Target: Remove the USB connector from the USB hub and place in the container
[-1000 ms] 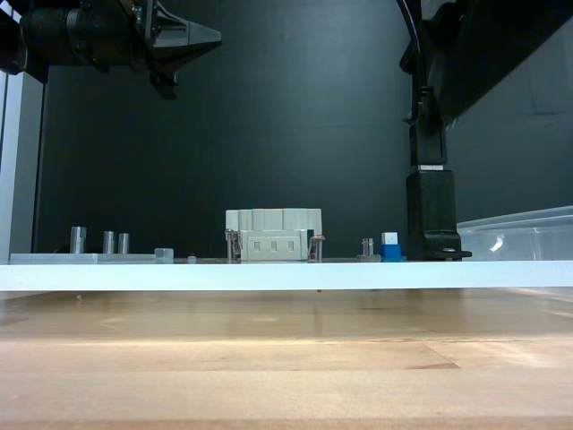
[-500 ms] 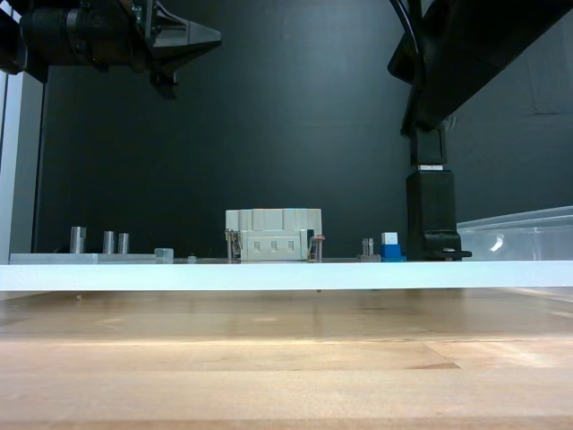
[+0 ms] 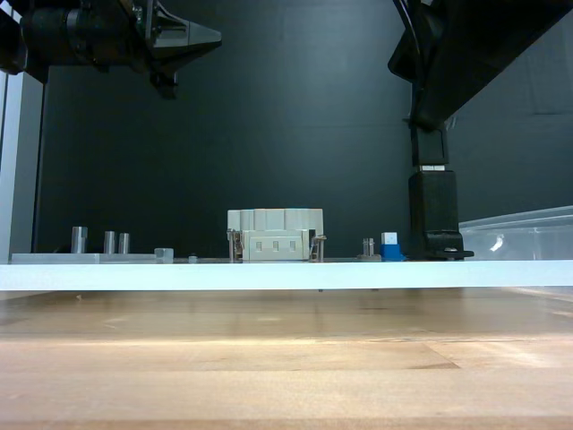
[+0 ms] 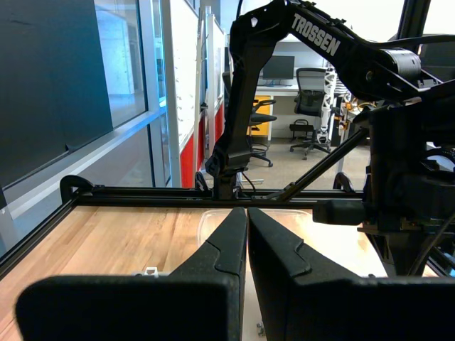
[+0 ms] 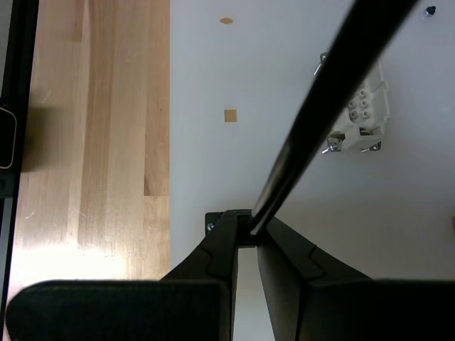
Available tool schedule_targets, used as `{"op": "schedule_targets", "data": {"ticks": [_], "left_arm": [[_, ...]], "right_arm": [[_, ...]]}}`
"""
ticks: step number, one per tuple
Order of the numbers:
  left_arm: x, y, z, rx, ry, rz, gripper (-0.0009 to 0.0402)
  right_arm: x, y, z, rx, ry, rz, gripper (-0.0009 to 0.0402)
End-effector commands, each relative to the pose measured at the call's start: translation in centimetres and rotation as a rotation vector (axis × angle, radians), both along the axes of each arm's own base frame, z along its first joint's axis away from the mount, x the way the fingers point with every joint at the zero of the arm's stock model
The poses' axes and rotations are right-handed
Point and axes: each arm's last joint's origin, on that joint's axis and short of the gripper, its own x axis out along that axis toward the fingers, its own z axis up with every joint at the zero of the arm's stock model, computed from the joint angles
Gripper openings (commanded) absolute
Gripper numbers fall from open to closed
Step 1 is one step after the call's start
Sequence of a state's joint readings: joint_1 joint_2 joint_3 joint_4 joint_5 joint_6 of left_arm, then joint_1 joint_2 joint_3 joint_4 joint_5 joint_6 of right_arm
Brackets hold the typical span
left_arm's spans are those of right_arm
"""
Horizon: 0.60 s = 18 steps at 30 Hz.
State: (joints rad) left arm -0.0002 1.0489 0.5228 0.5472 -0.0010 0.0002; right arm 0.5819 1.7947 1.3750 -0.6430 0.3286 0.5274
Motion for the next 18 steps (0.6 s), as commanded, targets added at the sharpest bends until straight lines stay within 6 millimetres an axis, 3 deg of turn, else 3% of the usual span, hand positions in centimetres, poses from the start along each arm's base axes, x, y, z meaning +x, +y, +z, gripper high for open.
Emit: {"op": "schedule_targets", "data": {"ticks": [1,10,18], "left_arm": [[0.0,0.0,0.0,0.000,0.000,0.000,0.0001],[0.0,0.0,0.0,0.000,0.000,0.000,0.0001],[0.0,0.0,0.0,0.000,0.000,0.000,0.0001]], "right_arm": [[0.7,0.0,0.2,-0.005,0.000,0.013,0.0000],[2.2,0.2,-0.1,-0.012,0.032,0.043,0.0000],[1.8,0.2,0.1,0.000,0.038,0.023,0.0000]]}}
